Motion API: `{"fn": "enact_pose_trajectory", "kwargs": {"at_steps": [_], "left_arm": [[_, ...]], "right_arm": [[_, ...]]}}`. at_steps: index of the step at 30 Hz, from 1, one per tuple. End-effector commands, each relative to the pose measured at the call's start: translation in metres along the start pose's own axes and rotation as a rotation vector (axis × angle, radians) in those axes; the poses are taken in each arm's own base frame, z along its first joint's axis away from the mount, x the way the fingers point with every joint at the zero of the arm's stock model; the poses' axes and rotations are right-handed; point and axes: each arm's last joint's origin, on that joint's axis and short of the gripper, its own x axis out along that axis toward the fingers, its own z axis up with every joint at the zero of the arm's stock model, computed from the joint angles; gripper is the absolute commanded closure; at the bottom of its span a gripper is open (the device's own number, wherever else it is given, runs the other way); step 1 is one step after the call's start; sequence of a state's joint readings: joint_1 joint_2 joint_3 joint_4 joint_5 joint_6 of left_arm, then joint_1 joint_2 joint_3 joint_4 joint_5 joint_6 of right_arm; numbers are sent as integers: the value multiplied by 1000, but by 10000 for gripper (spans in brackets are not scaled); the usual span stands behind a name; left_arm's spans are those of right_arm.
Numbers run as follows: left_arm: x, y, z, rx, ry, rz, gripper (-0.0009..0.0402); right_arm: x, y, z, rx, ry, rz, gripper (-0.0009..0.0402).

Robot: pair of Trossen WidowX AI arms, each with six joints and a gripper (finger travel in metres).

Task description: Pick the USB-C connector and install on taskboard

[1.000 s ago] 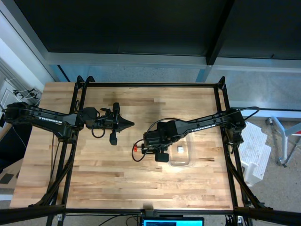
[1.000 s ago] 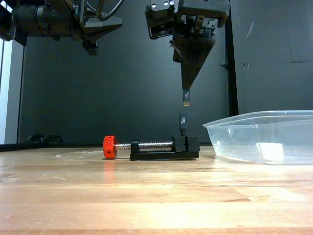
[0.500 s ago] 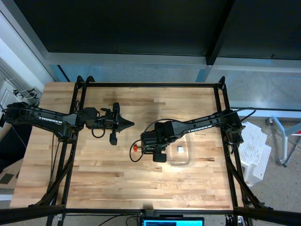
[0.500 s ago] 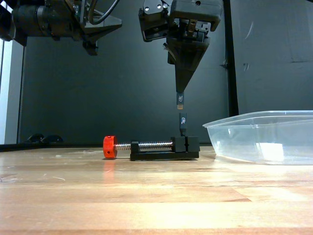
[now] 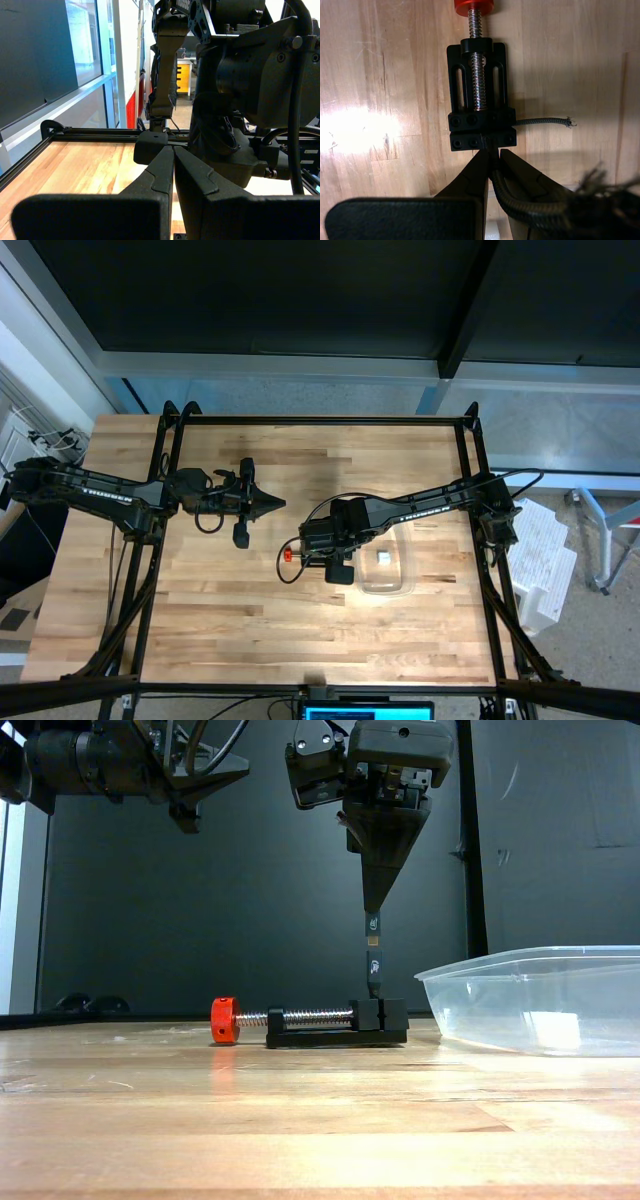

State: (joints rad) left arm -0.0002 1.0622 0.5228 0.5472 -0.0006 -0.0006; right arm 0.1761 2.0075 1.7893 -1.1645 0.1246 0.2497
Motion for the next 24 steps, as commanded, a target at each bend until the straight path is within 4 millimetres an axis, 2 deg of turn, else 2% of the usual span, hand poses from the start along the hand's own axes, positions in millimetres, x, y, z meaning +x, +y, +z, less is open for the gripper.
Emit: {"fn": "enact_pose_trajectory", "kwargs": {"at_steps": [1,24], "left_arm": [[0,0,0,0,0,0,393],[0,0,0,0,0,0,393]], "right_arm": [[0,0,0,7,2,-1,393],[3,0,-1,-2,2,-3,394]]}}
